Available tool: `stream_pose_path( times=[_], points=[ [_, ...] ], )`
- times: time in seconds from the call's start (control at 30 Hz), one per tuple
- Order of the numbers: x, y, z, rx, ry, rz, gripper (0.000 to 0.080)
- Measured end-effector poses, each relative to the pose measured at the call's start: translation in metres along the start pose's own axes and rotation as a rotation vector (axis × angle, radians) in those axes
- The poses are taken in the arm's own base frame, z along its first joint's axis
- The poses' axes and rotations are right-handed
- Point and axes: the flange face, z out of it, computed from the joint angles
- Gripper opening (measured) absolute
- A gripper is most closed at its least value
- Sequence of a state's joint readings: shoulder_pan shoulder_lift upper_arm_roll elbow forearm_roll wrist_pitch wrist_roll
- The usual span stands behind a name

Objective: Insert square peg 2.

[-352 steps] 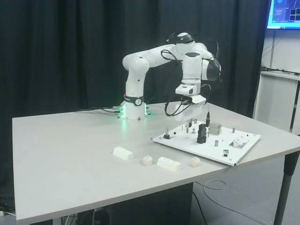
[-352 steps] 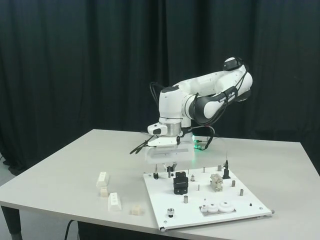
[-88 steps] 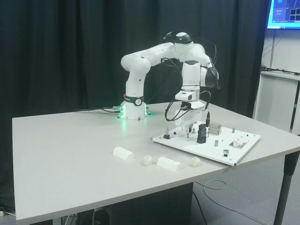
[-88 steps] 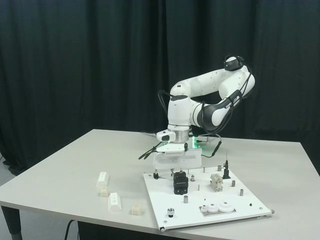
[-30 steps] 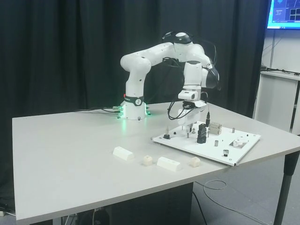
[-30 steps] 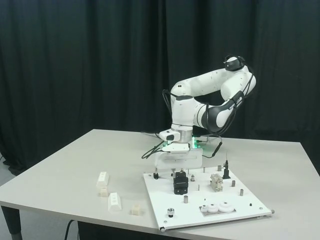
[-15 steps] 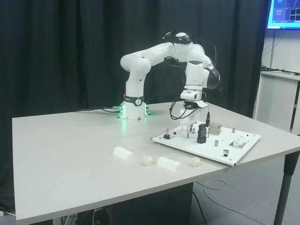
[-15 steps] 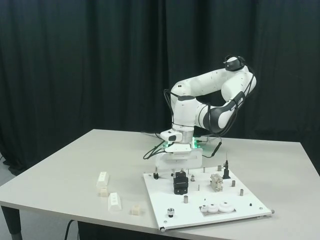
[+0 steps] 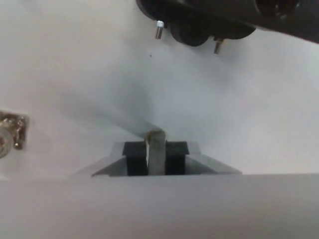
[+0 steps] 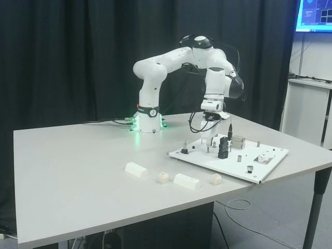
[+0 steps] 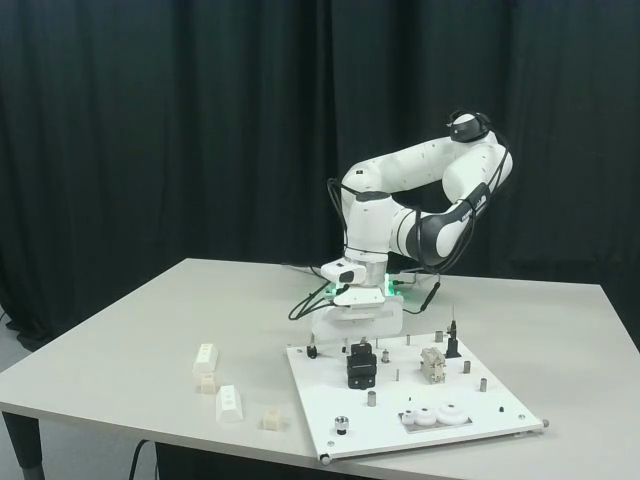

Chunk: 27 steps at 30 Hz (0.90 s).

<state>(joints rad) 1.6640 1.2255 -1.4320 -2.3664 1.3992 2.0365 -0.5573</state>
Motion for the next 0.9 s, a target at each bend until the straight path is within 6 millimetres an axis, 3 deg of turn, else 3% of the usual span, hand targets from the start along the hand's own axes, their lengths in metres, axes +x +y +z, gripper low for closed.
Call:
stream_pose_path(
  times=[0.9],
  points=[
    [-0.0007,0.0011,0.0001,0.006,0.000,0.192,0.0077]
  ],
)
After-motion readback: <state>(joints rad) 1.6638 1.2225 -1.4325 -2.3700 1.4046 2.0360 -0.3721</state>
